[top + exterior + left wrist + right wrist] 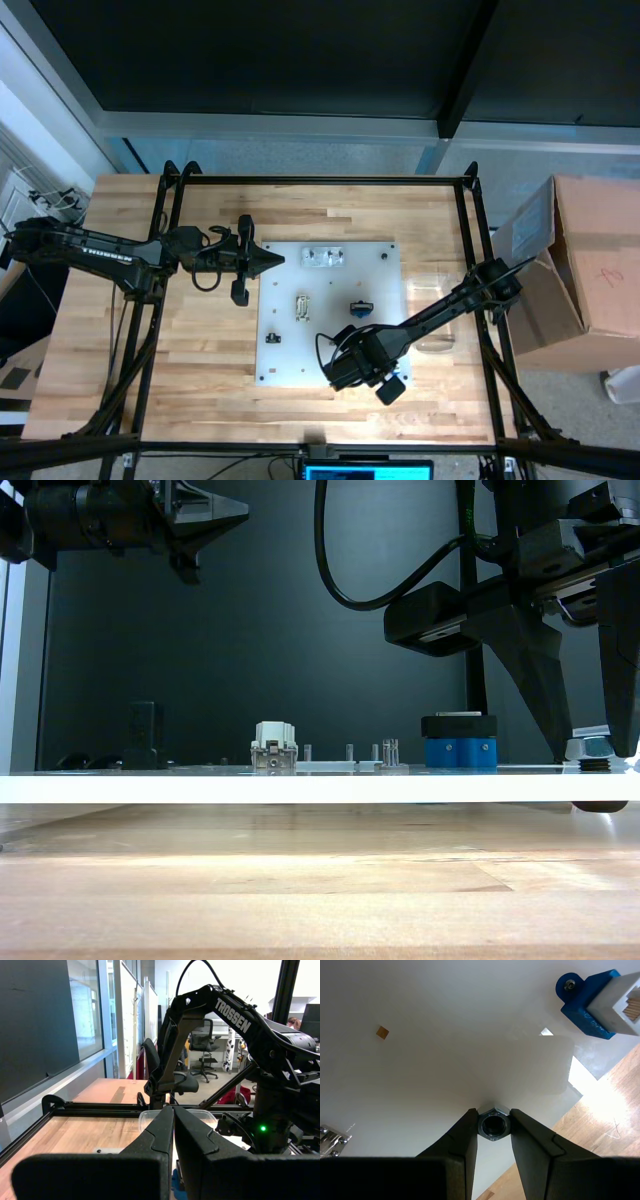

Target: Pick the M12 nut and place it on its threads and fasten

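Note:
The small silver nut (pixel 590 748) sits on top of its black ribbed stud (pixel 598 765) at the board's near right edge, with ribs still showing below it. My right gripper (pixel 595 752) comes down over it, one finger on each side. In the right wrist view the fingers (pixel 468 1135) press against the flats of the nut (pixel 493 1126), so the right gripper (pixel 493 1117) is shut on it. In the high view the right gripper (pixel 385 378) hides the nut. My left gripper (pixel 278 260) hovers high over the board's left edge, its fingers (pixel 160 1130) shut on nothing.
The white board (pixel 300 350) carries a blue connector block (pixel 459 742), a white connector (pixel 274 748) and small posts. A clear tray (pixel 440 310) lies off the board's right edge under the right arm. A cardboard box (pixel 585 260) stands beyond the table's right side.

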Controlling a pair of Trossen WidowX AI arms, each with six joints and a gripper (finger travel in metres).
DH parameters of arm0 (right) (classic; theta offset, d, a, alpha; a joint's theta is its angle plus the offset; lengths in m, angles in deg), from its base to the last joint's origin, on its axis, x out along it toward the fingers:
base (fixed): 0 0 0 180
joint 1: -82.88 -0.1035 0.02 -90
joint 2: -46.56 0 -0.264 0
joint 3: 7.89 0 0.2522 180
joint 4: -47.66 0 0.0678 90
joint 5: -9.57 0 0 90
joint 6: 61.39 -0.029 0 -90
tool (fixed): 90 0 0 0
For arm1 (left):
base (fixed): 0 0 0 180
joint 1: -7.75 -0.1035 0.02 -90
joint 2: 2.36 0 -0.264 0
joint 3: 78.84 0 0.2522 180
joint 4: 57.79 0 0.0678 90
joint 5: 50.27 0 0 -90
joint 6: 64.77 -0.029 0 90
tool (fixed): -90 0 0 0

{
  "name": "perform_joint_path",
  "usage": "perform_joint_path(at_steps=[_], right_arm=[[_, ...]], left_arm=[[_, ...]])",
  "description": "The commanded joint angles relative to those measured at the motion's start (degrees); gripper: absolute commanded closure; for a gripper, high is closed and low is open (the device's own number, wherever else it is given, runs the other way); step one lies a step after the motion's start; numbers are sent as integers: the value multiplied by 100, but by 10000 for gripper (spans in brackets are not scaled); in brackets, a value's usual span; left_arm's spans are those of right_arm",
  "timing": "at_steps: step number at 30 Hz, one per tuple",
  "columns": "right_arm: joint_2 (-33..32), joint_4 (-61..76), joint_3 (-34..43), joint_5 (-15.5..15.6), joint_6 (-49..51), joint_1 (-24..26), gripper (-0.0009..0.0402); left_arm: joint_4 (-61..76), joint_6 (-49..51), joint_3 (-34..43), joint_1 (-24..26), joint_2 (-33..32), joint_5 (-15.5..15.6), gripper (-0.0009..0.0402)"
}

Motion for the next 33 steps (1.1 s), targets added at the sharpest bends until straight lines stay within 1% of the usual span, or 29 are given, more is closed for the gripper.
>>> perform_joint_path(at_steps=[1, 6, 16, 18, 21, 23, 27, 33], right_arm=[[4, 52, 0, 7, -9, -4, 331], [48, 103, 0, 7, -7, -9, 300], [109, 39, 2, -2, 22, -15, 195], [168, 35, 2, 4, 129, -17, 179], [313, -22, 4, 0, 664, -17, 161], [446, -20, 7, 0, 1241, -13, 152], [684, 144, 2, 4, 2879, -4, 139], [874, -63, 2, 59, 6310, -26, 133]], left_arm=[[0, 0, 0, -2, 0, 0, 393], [-2, -2, 0, 0, 0, 0, 393], [0, 0, 0, 0, 0, 0, 393], [-2, 0, 0, -2, 0, 0, 393], [0, 0, 0, 0, 0, 0, 393], [0, 0, 0, 0, 0, 0, 393], [0, 0, 0, 0, 0, 0, 393], [-2, 0, 0, -2, 0, 0, 393]])
